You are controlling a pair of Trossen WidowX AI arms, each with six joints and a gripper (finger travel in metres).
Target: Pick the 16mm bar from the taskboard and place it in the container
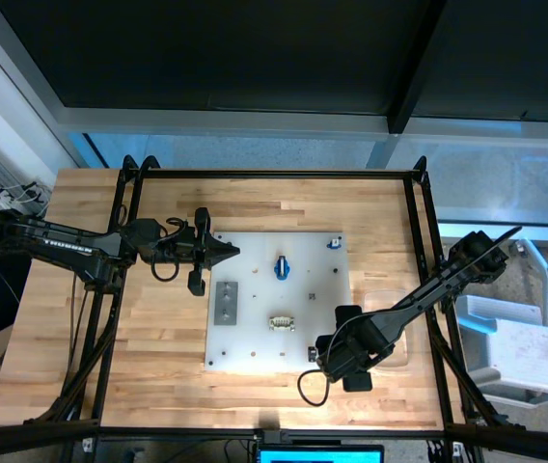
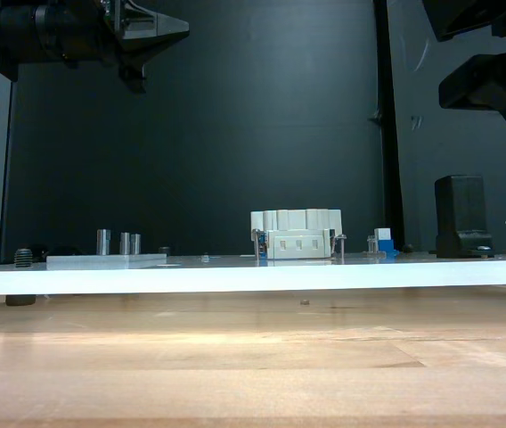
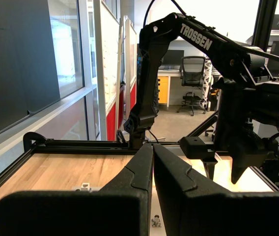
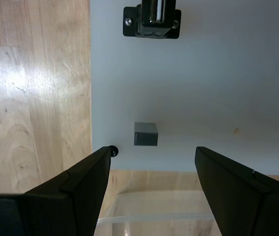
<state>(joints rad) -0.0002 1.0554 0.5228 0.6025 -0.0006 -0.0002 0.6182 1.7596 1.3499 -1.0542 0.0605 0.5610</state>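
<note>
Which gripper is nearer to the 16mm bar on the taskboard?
Right. The right gripper hangs open above the 16mm bar, at the edge of the taskboard beside the container. The left gripper, shut, hovers over the board's opposite side, far from it.

The taskboard (image 1: 260, 285) is plain white, with a blue knob (image 1: 282, 267), a flat mid-grey block (image 1: 227, 301) and a pale silvery connector (image 1: 282, 323). The table (image 1: 158, 386) is light honey wood striped in planks. The left gripper (image 1: 232, 253), over the board's far left corner, and the right gripper (image 4: 153, 151), above its near right corner, are matt black; the left arm (image 1: 62, 246) bears white lettering. The small square piece, probably the 16mm bar (image 4: 146, 134), is dull grey. The container (image 4: 154, 215) is colourless and see-through.
</note>
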